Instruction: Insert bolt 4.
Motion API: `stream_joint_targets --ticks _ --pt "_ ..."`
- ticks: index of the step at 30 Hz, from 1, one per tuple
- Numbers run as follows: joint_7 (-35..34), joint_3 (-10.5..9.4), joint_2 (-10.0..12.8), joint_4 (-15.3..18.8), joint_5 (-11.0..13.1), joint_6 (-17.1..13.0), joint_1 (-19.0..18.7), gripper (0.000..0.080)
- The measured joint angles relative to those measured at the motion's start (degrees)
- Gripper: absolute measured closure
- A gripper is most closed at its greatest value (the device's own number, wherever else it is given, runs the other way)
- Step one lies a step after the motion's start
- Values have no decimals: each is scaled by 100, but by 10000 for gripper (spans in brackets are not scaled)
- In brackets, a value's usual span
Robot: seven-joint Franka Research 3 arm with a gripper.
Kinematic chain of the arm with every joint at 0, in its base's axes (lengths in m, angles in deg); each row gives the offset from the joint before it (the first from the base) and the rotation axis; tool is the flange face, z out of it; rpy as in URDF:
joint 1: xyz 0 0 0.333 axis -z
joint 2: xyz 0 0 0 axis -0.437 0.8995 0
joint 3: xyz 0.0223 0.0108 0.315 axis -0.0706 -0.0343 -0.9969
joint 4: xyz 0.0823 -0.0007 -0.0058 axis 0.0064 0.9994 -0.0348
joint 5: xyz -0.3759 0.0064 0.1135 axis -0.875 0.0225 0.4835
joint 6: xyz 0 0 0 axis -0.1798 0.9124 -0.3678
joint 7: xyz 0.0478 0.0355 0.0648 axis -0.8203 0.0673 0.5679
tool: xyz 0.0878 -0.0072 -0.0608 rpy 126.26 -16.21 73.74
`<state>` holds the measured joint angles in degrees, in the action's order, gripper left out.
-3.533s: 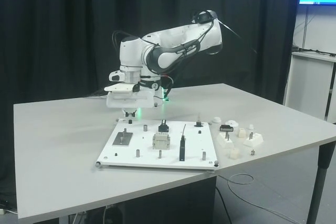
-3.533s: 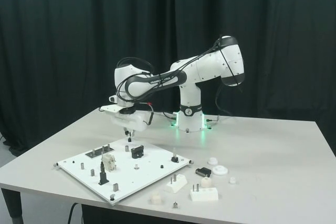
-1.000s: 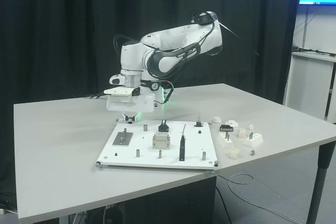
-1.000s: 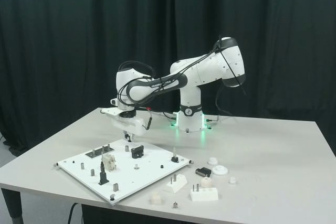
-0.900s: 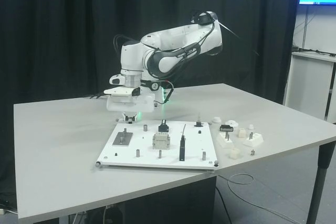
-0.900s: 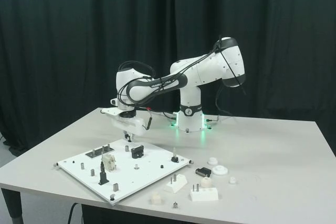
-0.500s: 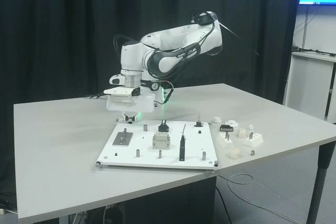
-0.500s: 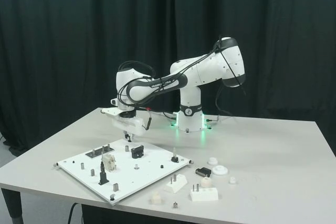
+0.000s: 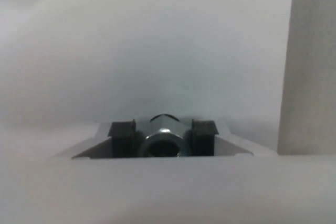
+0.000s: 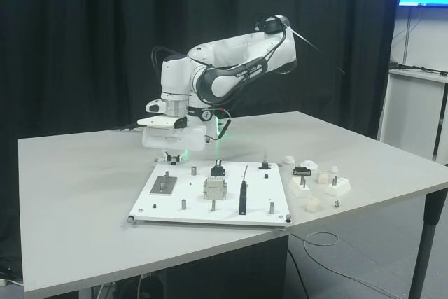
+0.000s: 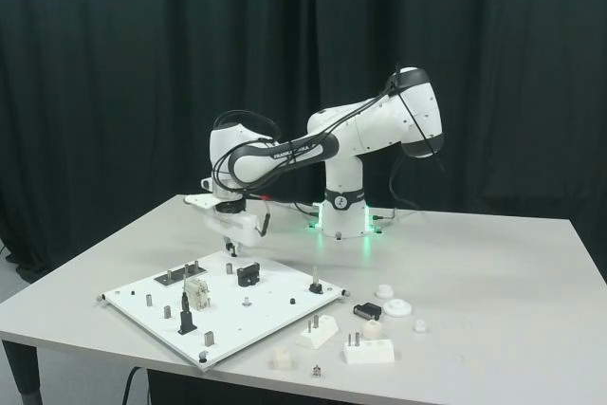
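The gripper point(image 9: 163, 136) pinches a grey bolt point(image 9: 163, 141) between its black fingertips point(image 9: 122, 138), hovering just above the far edge of the white assembly board point(image 10: 260, 203). Open grey table point(image 10: 77, 194) surrounds the board.

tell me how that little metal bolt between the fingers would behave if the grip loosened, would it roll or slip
The bolt looks like smooth, shiny metal with a rounded body, so it is probably slippery and would likely roll on the white board. It seems rigid and, being metal, fairly dense for its size. The fingers grip it only from two sides, so it might twist if loosened.
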<state>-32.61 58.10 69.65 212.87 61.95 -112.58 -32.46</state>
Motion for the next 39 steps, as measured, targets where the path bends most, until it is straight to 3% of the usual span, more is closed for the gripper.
stream_joint_targets --ticks 39 --pt "-2939 -7 27 -44 -78 -3 37 577"
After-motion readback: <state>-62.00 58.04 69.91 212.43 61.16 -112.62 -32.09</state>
